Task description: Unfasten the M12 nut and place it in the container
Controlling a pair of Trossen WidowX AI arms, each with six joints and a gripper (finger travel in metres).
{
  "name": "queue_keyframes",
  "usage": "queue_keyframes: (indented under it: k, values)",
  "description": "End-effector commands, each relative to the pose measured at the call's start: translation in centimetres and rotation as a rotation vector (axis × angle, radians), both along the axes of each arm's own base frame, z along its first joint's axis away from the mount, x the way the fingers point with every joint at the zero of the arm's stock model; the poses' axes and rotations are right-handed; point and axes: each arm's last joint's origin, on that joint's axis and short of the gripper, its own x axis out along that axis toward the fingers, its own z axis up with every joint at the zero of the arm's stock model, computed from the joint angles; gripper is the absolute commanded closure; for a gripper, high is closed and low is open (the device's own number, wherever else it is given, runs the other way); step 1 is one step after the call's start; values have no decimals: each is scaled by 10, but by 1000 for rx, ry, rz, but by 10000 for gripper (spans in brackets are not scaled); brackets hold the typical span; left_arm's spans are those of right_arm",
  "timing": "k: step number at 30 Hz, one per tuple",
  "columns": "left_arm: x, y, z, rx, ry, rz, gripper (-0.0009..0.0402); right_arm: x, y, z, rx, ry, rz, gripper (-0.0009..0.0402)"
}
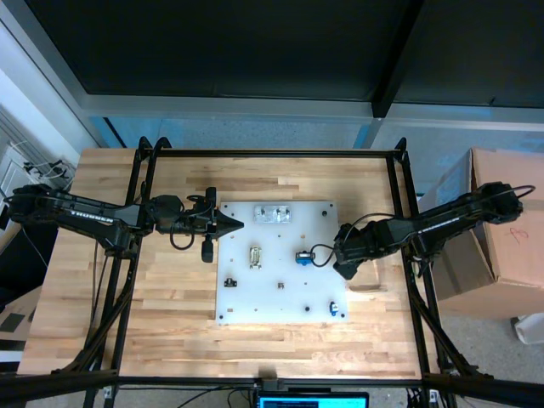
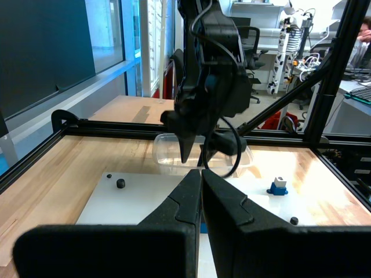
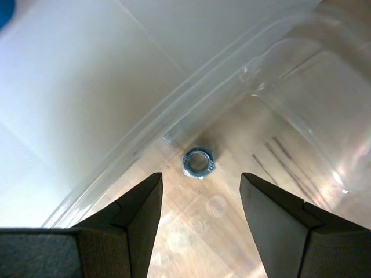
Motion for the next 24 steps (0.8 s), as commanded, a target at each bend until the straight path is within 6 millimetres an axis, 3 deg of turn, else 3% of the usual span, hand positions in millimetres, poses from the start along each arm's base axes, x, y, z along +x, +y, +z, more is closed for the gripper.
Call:
queue_keyframes:
  k: [1,7,20,24]
  values:
    - [0,0,0,0,0,0,393,-2,0,13,-3,-4,2,208]
    - [0,0,0,0,0,0,393,-3,0,29,-6,9,4,208]
    - [0,0,0,0,0,0,393,-2,1,32,-4,5,14,208]
    - [0,0,0,0,0,0,393,4,14,67,-23,-127,124,209]
